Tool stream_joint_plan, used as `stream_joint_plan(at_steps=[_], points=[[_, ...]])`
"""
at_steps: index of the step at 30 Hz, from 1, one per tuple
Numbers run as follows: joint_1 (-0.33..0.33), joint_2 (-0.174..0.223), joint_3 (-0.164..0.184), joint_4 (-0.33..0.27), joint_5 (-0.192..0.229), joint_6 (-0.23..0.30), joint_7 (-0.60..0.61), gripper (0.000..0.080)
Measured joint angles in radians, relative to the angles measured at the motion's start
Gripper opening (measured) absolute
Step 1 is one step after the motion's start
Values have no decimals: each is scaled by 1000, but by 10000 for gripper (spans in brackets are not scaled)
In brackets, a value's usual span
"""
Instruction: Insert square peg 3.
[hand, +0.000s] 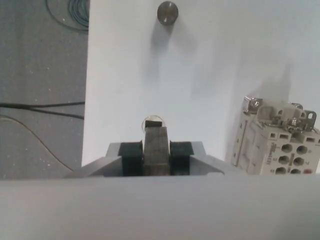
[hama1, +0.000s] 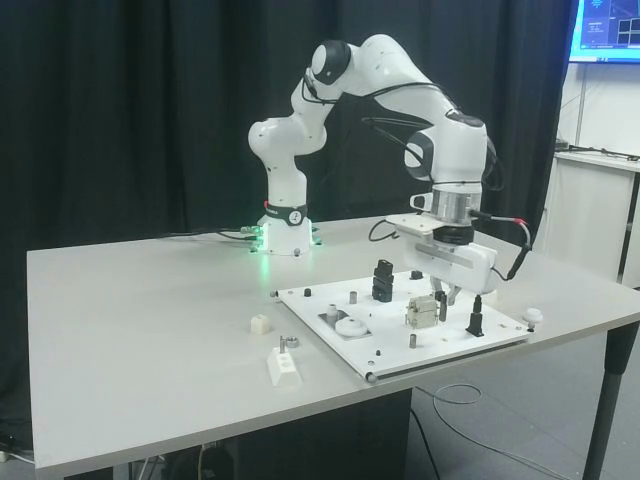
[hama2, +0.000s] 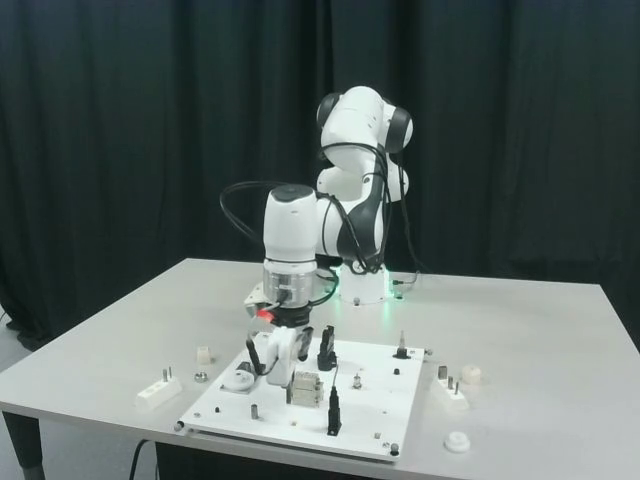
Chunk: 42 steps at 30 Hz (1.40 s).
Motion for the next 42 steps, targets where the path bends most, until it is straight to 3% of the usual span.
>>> stream_joint_plan(at_steps=[42], points=[[-5, 72, 1, 47, 59, -2, 41, 110]])
